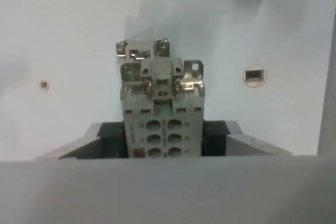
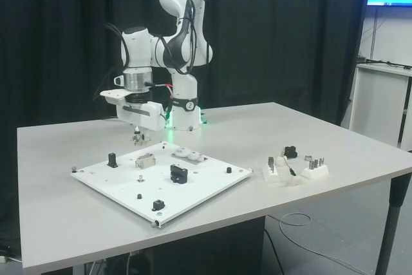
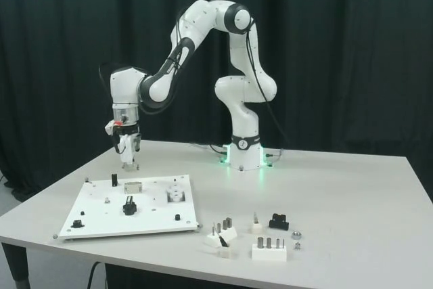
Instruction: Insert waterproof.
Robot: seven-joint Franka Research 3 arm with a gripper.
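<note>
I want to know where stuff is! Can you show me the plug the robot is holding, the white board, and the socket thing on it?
connector [image 1: 161,124], wrist view, its face with round holes.
white board [image 2: 206,181], first room view, a bare patch near the right corner.
socket [image 2: 146,160], first room view, its top.

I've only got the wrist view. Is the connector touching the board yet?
Observer: No. The connector hangs above the board, and a gap shows under it.
Operator: Where's the socket from there?
Observer: The socket sits on the board near its far edge, close below the gripper.
Operator: Anything off the board?
Observer: Two white holders with small parts stand on the table beside it.
</note>
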